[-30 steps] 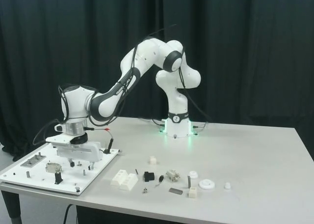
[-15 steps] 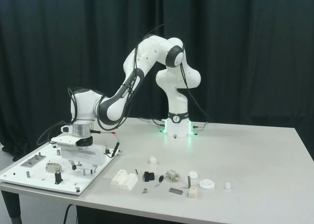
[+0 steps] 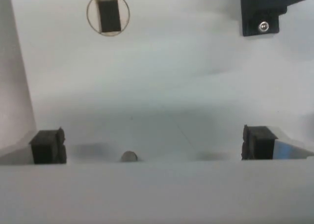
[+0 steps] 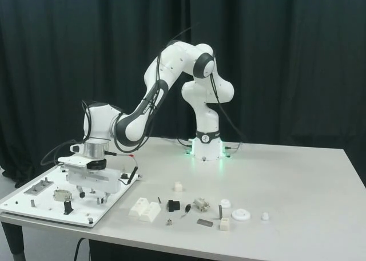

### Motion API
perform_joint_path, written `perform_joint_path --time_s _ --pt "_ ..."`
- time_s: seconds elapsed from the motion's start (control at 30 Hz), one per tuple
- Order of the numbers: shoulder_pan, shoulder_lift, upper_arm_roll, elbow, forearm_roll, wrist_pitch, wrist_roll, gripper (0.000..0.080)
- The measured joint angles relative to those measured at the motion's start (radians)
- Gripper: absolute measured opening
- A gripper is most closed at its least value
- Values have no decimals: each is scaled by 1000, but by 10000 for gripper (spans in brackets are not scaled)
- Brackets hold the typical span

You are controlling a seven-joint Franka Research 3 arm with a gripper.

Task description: Remove round peg 2.

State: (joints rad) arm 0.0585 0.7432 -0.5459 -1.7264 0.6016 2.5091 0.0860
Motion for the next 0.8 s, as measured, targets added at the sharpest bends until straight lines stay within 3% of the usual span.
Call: perform_joint_path --time_s 0.6,0.63,0.8 --pt "-22 7 18 1 22 -2 0 800" --pt "-24 7 20 1 22 -3 0 550" --pt "-33 7 29 3 28 -7 0 550"
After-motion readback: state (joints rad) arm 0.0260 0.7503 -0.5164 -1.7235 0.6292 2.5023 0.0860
